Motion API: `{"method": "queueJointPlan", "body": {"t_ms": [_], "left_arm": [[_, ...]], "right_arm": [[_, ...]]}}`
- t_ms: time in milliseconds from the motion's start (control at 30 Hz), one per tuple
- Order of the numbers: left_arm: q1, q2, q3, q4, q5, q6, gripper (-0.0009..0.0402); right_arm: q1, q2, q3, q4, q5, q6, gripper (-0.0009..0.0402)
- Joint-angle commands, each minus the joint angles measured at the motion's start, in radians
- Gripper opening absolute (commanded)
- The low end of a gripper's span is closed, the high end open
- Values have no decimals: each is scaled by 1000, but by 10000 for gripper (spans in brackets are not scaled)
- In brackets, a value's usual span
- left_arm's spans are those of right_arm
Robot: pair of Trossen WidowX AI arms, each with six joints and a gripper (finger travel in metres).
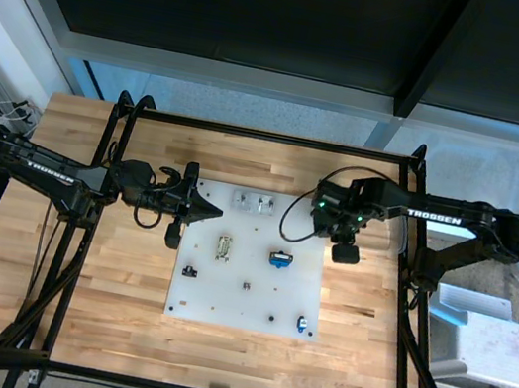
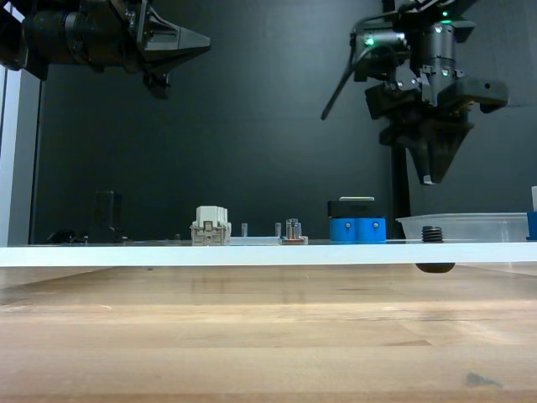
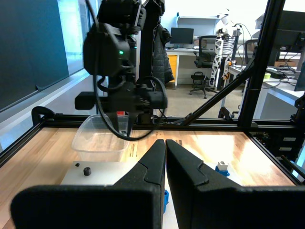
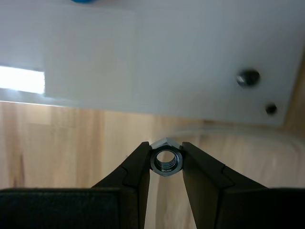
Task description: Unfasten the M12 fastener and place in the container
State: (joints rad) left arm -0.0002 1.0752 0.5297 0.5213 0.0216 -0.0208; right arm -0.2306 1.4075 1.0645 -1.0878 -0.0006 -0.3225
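Note:
My right gripper (image 4: pixel 165 160) is shut on the small silver M12 nut (image 4: pixel 166 161), which sits between the fingertips with its threaded hole showing. The gripper (image 2: pixel 430 176) hangs high in the air just off the board's right edge (image 1: pixel 345 252). Under it lies the clear container (image 2: pixel 470 225), whose faint rim (image 4: pixel 238 131) shows beneath the nut. The black ribbed stud (image 2: pixel 431 234) stands bare on the white board (image 1: pixel 222 293). My left gripper (image 1: pixel 216 212) is shut and empty, hovering high over the board's far left edge (image 2: pixel 205 39).
On the board sit a blue connector block (image 2: pixel 357 227), a grey connector (image 2: pixel 211 227), a small silver post (image 2: pixel 292 231) and a blue-and-white part (image 1: pixel 302 324). Wooden tabletop surrounds the board, with the black frame at its edges.

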Motion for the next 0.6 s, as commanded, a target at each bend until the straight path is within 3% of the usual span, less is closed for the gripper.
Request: {"method": "queueJointPlan", "body": {"t_ms": [33, 433, 600], "left_arm": [[0, 0, 0, 0, 0, 0, 0], [0, 0, 0, 0, 0, 0, 0], [0, 0, 0, 0, 0, 0, 0]], "right_arm": [[-51, -26, -32, 0, 0, 1, 25], [-220, -120, -131, -8, 1, 3, 25], [-262, -143, -174, -8, 9, -2, 25]]}}
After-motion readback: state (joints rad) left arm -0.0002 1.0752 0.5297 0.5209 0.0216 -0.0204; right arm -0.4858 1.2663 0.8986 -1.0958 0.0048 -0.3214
